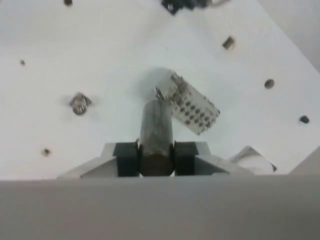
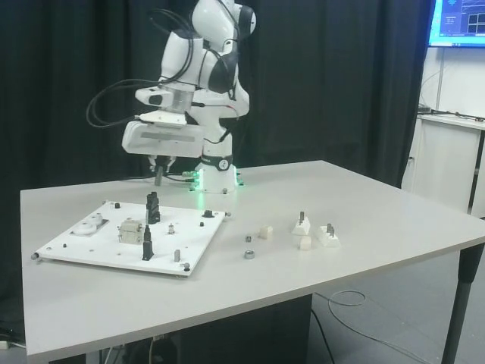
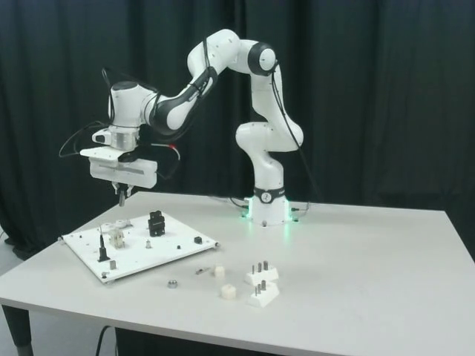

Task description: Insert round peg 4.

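Gripping round peg (image 1: 156, 137), fingers (image 1: 127, 159) above board (image 1: 100, 60).

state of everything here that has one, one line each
claw: shut on the round peg, above the board
round peg: held in the claw, not inserted yet
white board: flat on the table, fixtures on it
white holders: standing on the table beside the board, pins upright
base light: lit green
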